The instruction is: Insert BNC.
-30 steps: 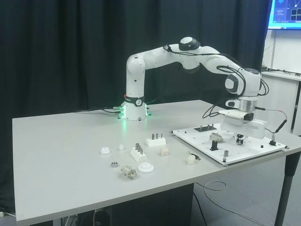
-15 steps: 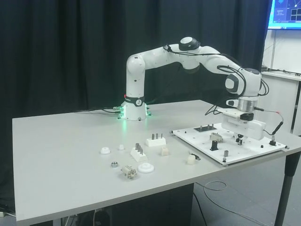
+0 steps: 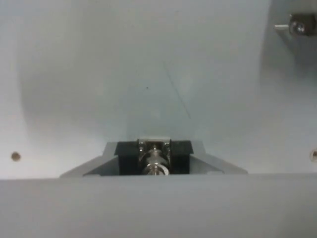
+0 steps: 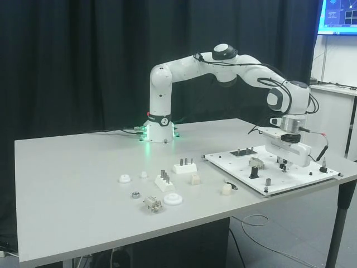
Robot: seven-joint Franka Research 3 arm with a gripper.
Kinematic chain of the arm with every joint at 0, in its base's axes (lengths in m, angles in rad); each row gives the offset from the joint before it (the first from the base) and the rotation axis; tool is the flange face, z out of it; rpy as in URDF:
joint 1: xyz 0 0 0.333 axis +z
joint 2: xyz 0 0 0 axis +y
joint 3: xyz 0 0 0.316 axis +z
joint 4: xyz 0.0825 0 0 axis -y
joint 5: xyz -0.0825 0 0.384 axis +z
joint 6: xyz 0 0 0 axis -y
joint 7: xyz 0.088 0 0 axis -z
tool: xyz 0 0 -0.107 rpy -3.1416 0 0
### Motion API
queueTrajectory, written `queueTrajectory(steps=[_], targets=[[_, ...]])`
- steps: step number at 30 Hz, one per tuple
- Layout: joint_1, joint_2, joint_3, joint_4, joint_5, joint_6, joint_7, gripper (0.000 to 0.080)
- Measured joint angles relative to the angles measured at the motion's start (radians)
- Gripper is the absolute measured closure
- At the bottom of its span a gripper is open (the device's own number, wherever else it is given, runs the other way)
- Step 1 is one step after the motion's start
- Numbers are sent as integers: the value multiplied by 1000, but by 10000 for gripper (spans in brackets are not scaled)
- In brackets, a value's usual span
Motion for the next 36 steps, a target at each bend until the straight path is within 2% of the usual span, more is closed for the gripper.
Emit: queueTrajectory(steps=[11,36], targets=[[8,0,-4,-12,9,5,106,677],[53,3,-31,-102,133,48,238,677]])
